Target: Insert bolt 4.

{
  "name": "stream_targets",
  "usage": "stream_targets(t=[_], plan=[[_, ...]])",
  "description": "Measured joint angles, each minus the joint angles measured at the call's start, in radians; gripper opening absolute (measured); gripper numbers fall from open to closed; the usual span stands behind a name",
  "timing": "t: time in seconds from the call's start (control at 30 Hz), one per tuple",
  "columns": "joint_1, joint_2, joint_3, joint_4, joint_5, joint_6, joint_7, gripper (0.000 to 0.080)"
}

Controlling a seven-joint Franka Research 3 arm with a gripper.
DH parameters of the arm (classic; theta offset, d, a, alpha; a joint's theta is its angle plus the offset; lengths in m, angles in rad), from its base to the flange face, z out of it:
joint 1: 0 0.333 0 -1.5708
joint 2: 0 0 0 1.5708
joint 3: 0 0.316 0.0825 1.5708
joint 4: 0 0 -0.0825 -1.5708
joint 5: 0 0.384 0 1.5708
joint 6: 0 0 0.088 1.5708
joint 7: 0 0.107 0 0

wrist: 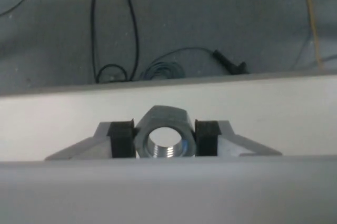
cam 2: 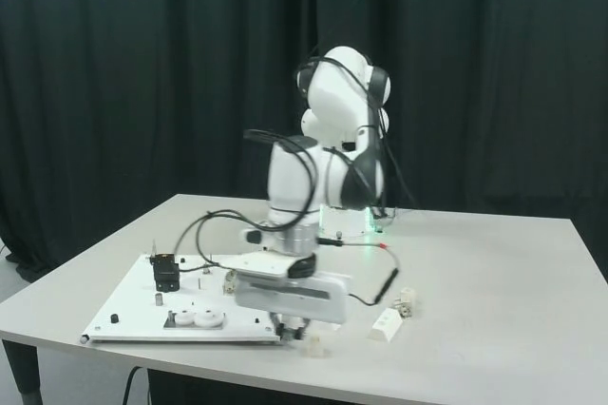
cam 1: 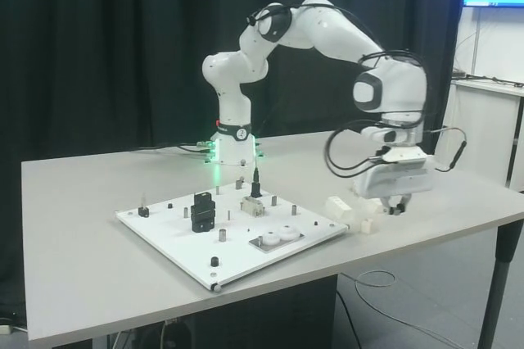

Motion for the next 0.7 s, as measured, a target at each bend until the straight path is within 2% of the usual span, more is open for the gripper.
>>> stream_targets(t=[0.7], plan=[[-0.235, 0.000, 0.000, 0.035, 0.000, -0.038, -0.150, 0.0242]])
